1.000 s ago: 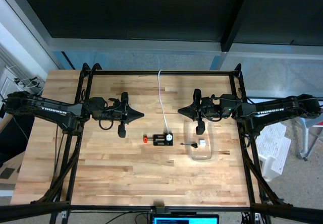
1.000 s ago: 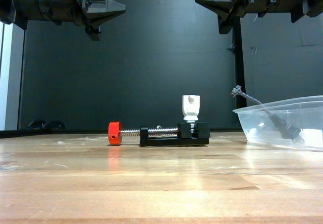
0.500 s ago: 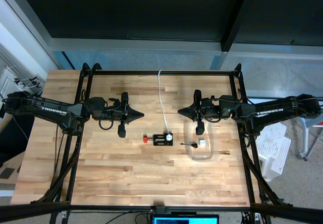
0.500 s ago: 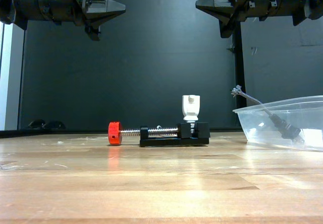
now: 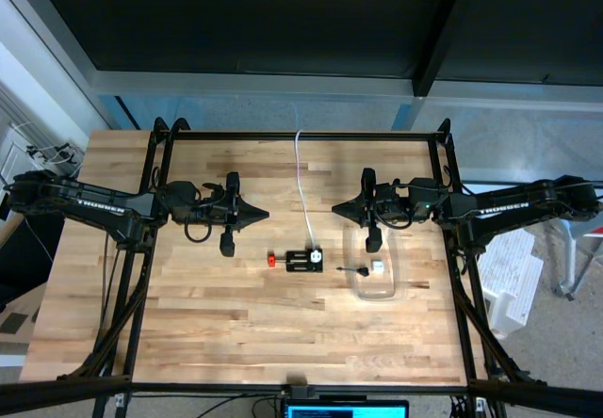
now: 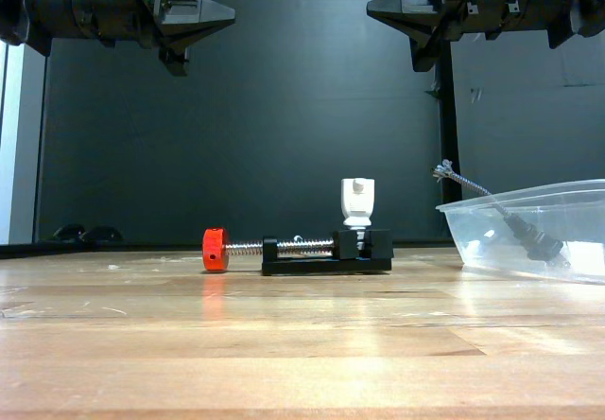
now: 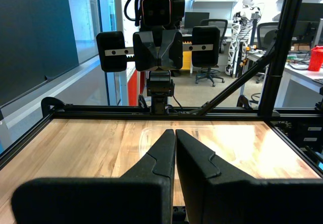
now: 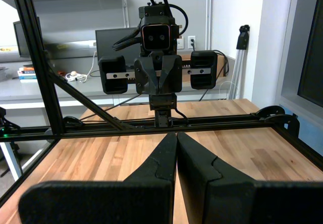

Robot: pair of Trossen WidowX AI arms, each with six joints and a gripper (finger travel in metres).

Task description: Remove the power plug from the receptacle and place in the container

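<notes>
- Two claws, both raised well above the tabletop (image 5: 188, 324), tips pointing at each other across its middle.
- Left claw (image 5: 265, 215): out from the left edge, fingers pressed together tip to tip, nothing between them. The left wrist view shows the same claw (image 7: 175, 132) with the two fingers meeting along their whole inner faces.
- Right claw (image 5: 335, 210): out from the right edge, also closed flat and empty. In its own wrist view the right claw (image 8: 176, 134) shows no gap at the tips.
- From table height, the left claw (image 6: 231, 10) and the right claw (image 6: 370, 8) hang at much the same height, well apart from each other and from everything below.
- Power plug (image 5: 363, 270): lies in the container (image 5: 377, 296), body down on the floor of it and thin tail leaning up over the wall on the vise side. The low view has the power plug (image 6: 535, 241) seen through the clear wall of the container (image 6: 473, 240).
- Small white cube (image 5: 377, 266) rests in the container just beside the plug.
- Container sits between the tabletop's middle and its right edge, long side running near to far.
- Receptacle (image 5: 316, 255): upright in the black vise (image 5: 297, 260) near the tabletop's middle, nothing plugged into it. Low view: receptacle (image 6: 357, 199) stands above the vise (image 6: 326, 255).
- Red knob (image 5: 271, 260) is at the vise end toward the left edge.
- White cable (image 5: 301, 183) runs from the receptacle to the far edge.
</notes>
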